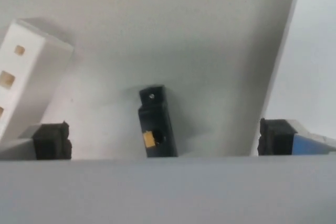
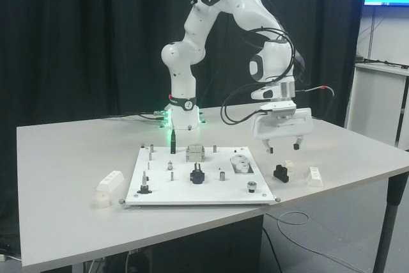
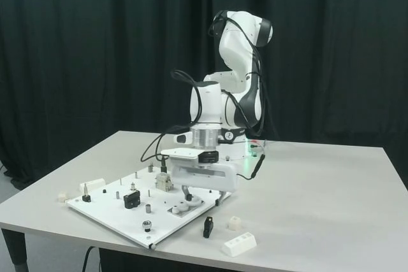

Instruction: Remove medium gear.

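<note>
Arm poised above the grey table beside the white board, fingers spread and empty.

Wrist view: the two black fingertips (image 1: 51, 141) stand wide apart with nothing between them; the gripper (image 1: 163, 142) hangs over bare grey table (image 1: 184, 35), where a small black plastic block (image 1: 156, 124) lies, and a white rectangular block with square holes (image 1: 29, 72) sits nearby. First room view: the white Franka arm (image 2: 211, 23) reaches over the table's edge beside the white assembly board (image 2: 192, 187); the white gears (image 2: 241, 163) sit in a tray on that board (which one is the medium I cannot tell). A black curtain (image 2: 77, 36) closes the room behind. Second room view: the gripper (image 3: 201, 183) hovers above the board's near corner, the gears (image 3: 180, 207) just beneath it.
</note>
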Controlling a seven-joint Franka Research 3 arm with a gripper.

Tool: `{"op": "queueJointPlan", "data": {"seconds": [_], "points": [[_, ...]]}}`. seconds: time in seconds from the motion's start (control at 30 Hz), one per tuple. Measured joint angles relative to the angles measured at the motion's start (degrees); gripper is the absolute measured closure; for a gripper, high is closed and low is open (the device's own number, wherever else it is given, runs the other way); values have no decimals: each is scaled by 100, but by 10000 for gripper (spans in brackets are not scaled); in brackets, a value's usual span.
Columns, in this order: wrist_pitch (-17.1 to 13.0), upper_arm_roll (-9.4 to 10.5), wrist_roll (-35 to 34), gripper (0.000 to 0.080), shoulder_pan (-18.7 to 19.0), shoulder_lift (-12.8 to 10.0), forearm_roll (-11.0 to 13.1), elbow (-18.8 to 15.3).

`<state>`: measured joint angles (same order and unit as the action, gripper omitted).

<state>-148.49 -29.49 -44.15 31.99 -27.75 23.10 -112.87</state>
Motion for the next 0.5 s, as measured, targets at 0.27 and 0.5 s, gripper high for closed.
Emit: {"op": "queueJointPlan", "data": {"seconds": [0.27, 0.5], "points": [[421, -156, -356, 3, -2, 62, -430, 32], [583, -226, -673, 3, -50, 114, -794, 23]]}}
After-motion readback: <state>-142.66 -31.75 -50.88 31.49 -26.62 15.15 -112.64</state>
